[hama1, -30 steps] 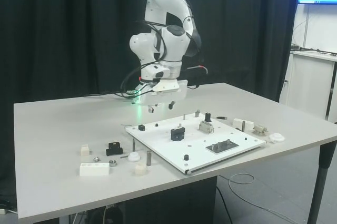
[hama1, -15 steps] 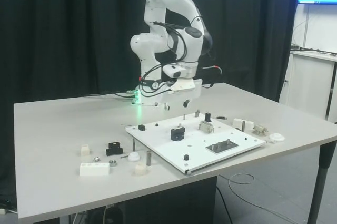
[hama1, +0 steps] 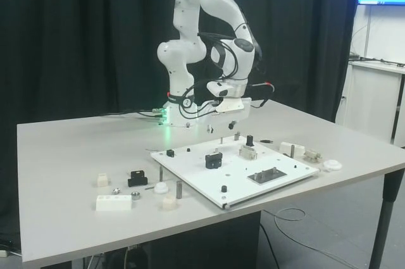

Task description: Remove round peg 2.

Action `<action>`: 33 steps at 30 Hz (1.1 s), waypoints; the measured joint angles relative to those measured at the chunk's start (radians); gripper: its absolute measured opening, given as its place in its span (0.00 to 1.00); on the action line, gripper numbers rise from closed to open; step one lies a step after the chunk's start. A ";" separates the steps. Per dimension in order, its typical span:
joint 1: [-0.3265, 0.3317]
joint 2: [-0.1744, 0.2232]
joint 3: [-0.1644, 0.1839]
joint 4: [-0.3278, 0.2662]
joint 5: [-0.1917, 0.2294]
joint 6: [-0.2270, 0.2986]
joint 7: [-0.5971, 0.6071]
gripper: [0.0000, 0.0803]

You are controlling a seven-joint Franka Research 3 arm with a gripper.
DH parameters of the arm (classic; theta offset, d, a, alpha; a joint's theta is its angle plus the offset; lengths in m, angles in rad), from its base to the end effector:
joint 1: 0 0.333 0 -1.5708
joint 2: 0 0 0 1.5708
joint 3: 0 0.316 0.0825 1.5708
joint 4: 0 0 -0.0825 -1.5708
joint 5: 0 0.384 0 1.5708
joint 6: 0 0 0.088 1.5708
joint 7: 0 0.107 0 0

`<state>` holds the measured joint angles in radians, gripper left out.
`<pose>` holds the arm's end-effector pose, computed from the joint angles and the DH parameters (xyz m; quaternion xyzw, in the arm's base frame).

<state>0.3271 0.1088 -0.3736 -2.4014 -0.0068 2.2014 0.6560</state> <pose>0.4609 -0.0240 0.2517 0.9282 -0.3397 -0.1365 0.0662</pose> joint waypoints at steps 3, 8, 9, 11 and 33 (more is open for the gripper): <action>0.000 0.000 0.010 -0.018 0.008 0.012 0.001 1.00; 0.000 0.000 0.025 -0.048 0.019 0.034 0.008 1.00; 0.000 0.000 0.027 -0.054 0.020 0.040 0.011 1.00; 0.000 0.001 0.032 -0.066 0.020 0.053 0.018 1.00; 0.000 0.066 0.078 -0.113 0.020 0.139 0.093 1.00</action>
